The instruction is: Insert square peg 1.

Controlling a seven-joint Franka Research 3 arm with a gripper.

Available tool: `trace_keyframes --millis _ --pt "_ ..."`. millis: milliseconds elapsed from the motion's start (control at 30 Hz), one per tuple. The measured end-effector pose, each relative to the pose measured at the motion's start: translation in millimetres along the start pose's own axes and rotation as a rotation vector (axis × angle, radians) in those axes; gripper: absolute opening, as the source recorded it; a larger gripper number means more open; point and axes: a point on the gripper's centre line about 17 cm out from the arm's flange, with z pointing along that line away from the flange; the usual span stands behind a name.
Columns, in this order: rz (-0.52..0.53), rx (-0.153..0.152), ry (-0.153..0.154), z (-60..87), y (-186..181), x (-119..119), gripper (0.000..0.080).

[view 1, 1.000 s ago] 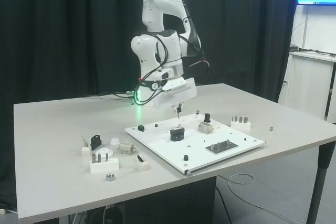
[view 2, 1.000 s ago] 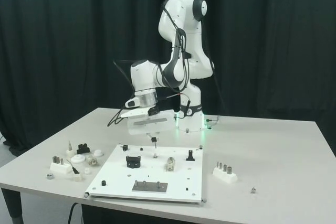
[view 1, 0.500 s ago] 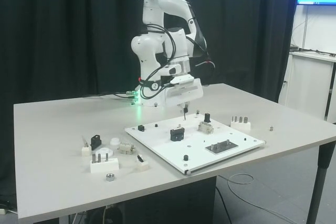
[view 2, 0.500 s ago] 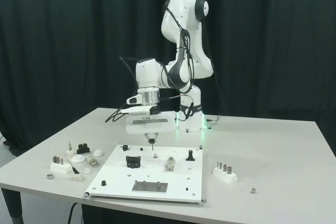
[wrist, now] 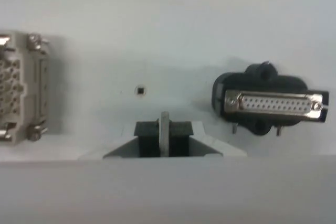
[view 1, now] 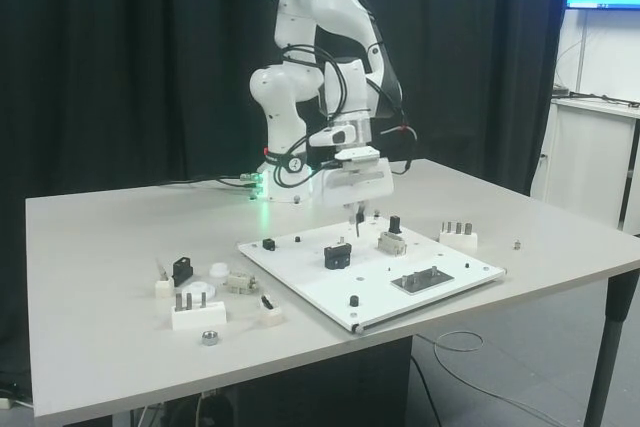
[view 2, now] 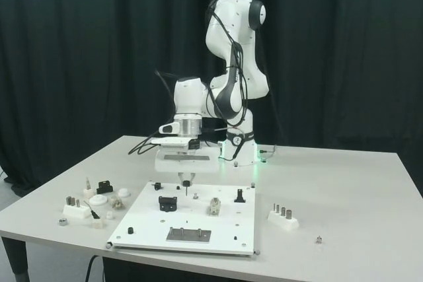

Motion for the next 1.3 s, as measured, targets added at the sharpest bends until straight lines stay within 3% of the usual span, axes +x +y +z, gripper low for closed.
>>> trace_keyframes --millis 200,733,1300 --pt "0.013 -0.006 -0.013 5.6 3.0 2.2 0.0035" --pt "0.061 0.013 -0.074 15.4 1.3 5.3 0.0035" --pt "0.076 0.002 -0.101 28.1 -1.8 7.6 0.0035"
